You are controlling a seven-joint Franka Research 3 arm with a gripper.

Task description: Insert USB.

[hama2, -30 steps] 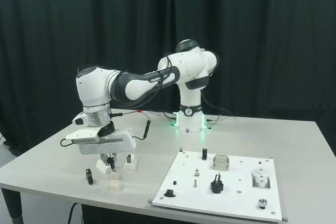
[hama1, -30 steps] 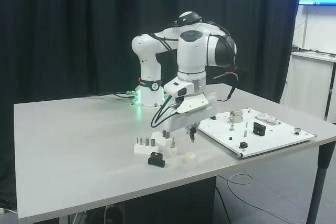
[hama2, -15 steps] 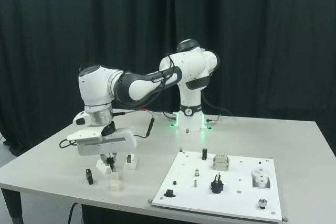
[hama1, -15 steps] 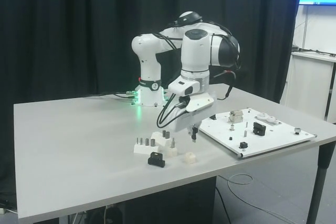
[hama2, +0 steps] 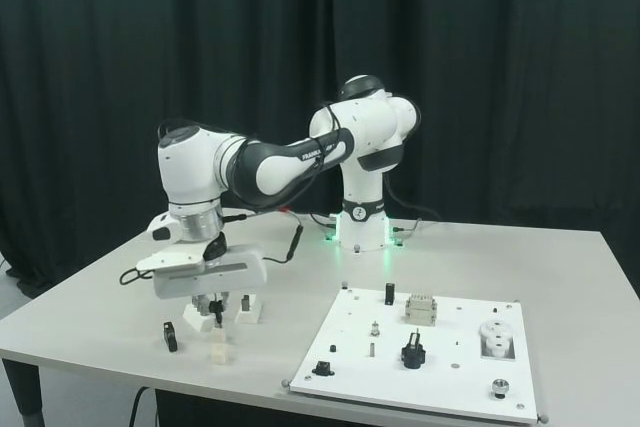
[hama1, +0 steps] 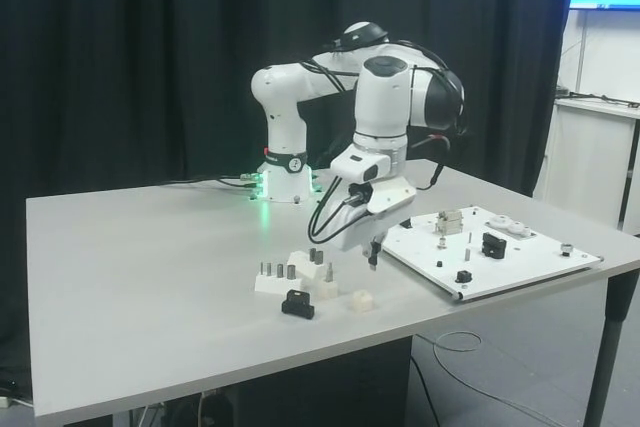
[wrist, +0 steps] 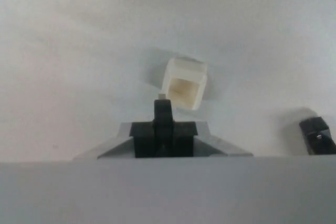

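Wrist view alone shows hand pinching USB plug.

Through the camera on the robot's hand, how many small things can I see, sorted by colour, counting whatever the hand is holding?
White hollow block on the table: 1
Black piece on the table: 1
Black plug held in the gripper: 1
Total: 3 (1 white, 2 black)

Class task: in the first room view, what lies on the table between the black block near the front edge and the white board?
Between the black block and the white board sits a small white holder, seen in the first room view.
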